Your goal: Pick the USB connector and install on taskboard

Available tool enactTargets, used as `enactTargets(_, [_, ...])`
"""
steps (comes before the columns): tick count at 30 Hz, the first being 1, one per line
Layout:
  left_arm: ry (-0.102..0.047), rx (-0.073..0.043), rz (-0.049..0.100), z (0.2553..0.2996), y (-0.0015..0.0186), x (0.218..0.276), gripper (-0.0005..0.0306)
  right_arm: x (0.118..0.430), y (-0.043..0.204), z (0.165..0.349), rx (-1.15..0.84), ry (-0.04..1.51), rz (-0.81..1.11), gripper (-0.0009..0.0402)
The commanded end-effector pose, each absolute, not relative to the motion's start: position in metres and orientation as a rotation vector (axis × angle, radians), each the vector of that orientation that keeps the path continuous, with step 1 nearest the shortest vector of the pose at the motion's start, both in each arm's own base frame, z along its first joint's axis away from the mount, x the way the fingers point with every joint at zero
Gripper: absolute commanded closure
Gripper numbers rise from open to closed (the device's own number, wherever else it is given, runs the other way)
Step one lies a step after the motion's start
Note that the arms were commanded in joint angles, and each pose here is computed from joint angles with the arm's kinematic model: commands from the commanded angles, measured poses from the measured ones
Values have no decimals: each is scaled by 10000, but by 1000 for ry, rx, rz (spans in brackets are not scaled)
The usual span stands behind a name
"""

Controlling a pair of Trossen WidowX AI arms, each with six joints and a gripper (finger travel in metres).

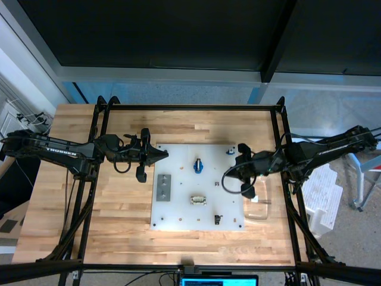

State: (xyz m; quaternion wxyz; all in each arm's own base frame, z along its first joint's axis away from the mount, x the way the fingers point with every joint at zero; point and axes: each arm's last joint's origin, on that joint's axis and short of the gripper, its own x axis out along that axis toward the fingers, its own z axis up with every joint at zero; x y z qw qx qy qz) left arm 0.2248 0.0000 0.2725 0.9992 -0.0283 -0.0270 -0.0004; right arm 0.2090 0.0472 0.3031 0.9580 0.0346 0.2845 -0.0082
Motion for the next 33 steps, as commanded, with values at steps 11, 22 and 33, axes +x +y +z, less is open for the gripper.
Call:
enactTargets(11, [-54,-56,-1,2725,0,2248,300,1998,195,3071,58,251,-23,393])
enactTargets(22, [-54,-56,0,2725,1,2248,300,2014,11,2988,61,53,-18,393])
enactTargets(33, [-54,-56,0,2725,1,2248,300,2010,-114,2963,67,18,-54,393])
